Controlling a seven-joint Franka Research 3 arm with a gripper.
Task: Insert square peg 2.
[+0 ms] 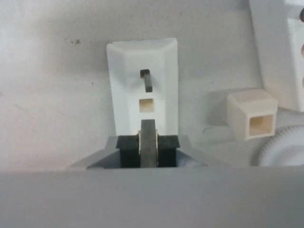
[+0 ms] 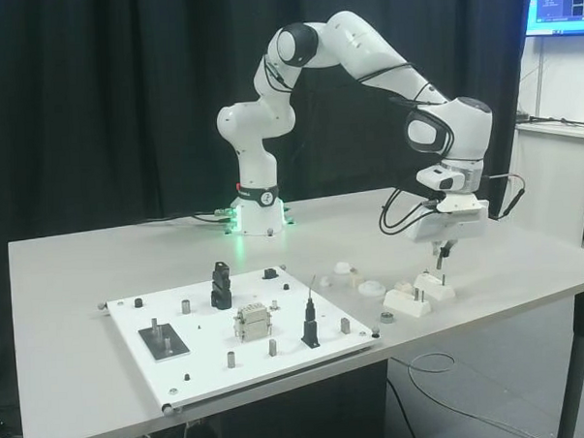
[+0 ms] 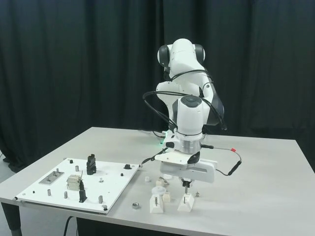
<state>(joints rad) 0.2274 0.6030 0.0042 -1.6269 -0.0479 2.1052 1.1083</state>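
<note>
With claw pinching square peg, centre squarely over empty square hole just ahead, then lower straight.

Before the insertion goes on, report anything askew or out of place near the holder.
Nothing stands out. The end effector holds a square peg upright above the white holder, whose other peg stands straight beside an open square hole.

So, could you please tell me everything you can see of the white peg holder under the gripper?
The white peg holder is an oblong block, plastic by its look, with bevelled edges, lying flat on the grey table. Its top face shows a row of sockets: one holds an upright grey square peg, and the middle square hole is empty. The gripper hangs above its near end, holding another grey peg. A small white cube sits beside it, apart.
</note>
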